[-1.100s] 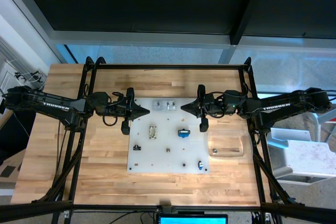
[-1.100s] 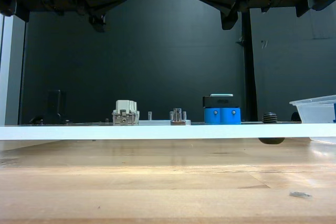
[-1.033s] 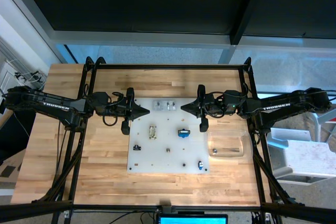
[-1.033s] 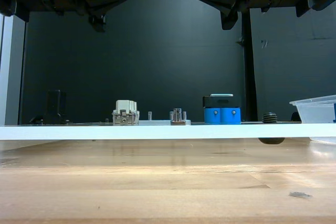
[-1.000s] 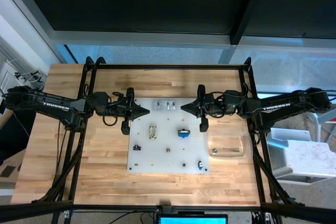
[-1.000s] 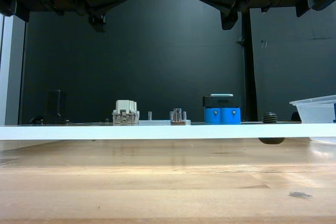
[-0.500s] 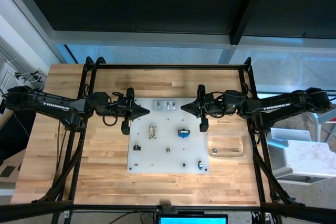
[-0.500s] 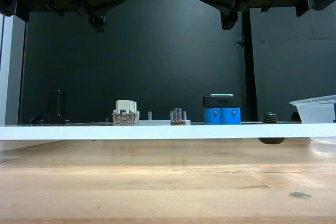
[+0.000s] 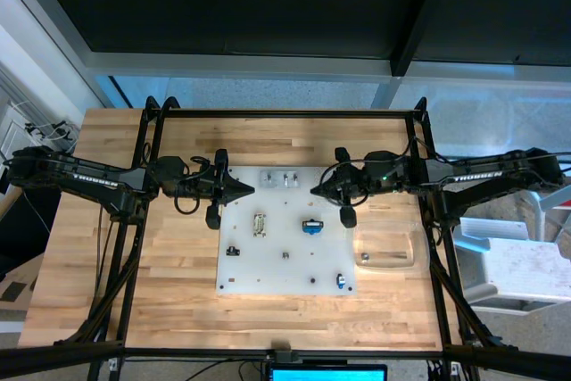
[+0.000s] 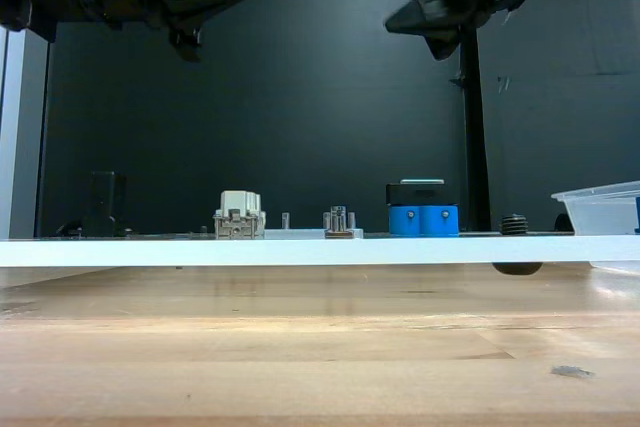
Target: Pick the M12 fastener and fasten on the M12 threads
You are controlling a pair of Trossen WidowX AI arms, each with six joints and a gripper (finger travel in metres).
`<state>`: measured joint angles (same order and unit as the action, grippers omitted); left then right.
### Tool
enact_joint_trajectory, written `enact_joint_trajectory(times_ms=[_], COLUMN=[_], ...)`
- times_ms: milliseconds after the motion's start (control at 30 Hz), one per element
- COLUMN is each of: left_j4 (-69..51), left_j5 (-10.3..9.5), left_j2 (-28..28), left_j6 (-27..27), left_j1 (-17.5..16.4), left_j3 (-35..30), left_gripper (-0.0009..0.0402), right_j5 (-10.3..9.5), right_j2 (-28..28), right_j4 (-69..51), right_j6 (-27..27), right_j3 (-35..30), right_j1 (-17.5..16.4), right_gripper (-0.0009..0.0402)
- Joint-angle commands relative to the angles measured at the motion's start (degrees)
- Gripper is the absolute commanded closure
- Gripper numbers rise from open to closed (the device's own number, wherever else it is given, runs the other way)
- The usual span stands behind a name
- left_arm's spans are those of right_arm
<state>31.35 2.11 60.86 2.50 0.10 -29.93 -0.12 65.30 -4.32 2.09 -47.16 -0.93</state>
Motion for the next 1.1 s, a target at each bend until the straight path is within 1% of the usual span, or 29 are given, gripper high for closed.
enact_joint_trajectory(times_ms=[33,200,300,367,567,633,767,833,1100], left_j4=[0.0,0.0,0.0,0.0,0.02,0.0,0.02,0.02,0.0], left_j5=[0.02,0.02,0.02,0.02,0.02,0.02,0.02,0.02,0.02], left_j2=[0.0,0.0,0.0,0.0,0.0,0.0,0.0,0.0,0.0], left_j6=[-0.02,-0.02,-0.02,-0.02,-0.02,-0.02,-0.02,-0.02,-0.02], left_j1=[-0.02,-0.02,-0.02,0.0,-0.02,-0.02,-0.02,-0.02,-0.02], left_j3=[-0.02,-0.02,-0.02,-0.02,-0.02,-0.02,-0.02,-0.02,-0.02], left_gripper=[0.0393,0.0393,0.0393,0.0393,0.0393,0.0393,0.0393,0.0393,0.0393], right_j5=[0.04,0.04,-0.46,-0.46,-0.46,-0.46,-0.42,-0.42,-0.42], right_j2=[0.81,2.05,2.82,3.34,5.35,6.43,8.92,10.32,13.16], right_j4=[-10.99,-25.16,-33.18,-36.89,-48.26,-52.11,-59.58,-62.77,-65.55], right_j6=[1.9,3.17,3.37,3.48,5.97,6.43,7.43,7.43,7.41], right_j3=[-4.22,-9.64,-12.11,-13.09,-15.72,-16.85,-19.32,-20.55,-21.31], right_j1=[-0.81,-2.36,-3.13,-3.85,-6.64,-7.98,-12.02,-13.49,-20.33], right_gripper=[0.0393,0.0393,0.0393,0.0393,0.0393,0.0393,0.0393,0.0393,0.0393])
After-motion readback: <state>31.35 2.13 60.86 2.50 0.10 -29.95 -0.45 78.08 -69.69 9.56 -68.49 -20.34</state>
